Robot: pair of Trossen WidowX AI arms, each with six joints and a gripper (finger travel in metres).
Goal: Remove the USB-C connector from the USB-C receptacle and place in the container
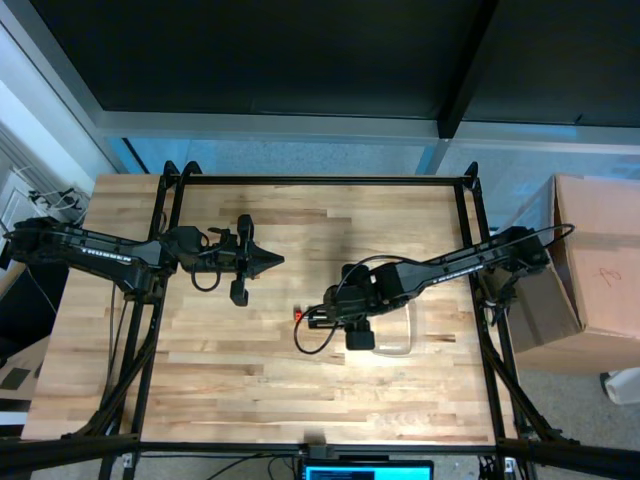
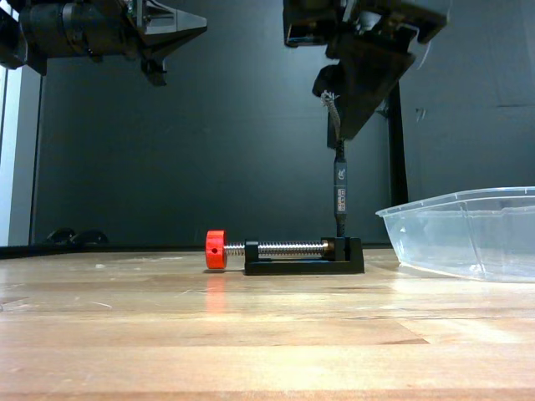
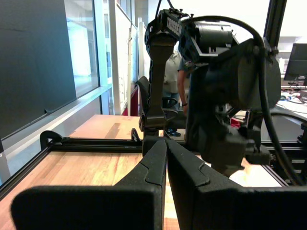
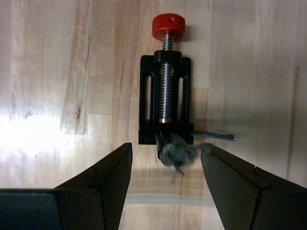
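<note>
Standing upright in the USB-C receptacle (image 2: 344, 249), the USB-C connector (image 2: 340, 196) is not yet pulled. The right gripper (image 4: 165, 153) is spread open around its top, gripping nothing. The left gripper (image 3: 166, 143) is held shut and empty, raised well apart. Placement in the container (image 2: 468, 230) is left.

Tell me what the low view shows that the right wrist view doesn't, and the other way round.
Low view only: the USB-C connector stands upright, its lower end in the clamp, and the left gripper hangs high, off to the side. Right wrist view only: the right gripper is open, fingers either side of the frayed cable end. Both: clamp, red knob, USB-C connector.
</note>
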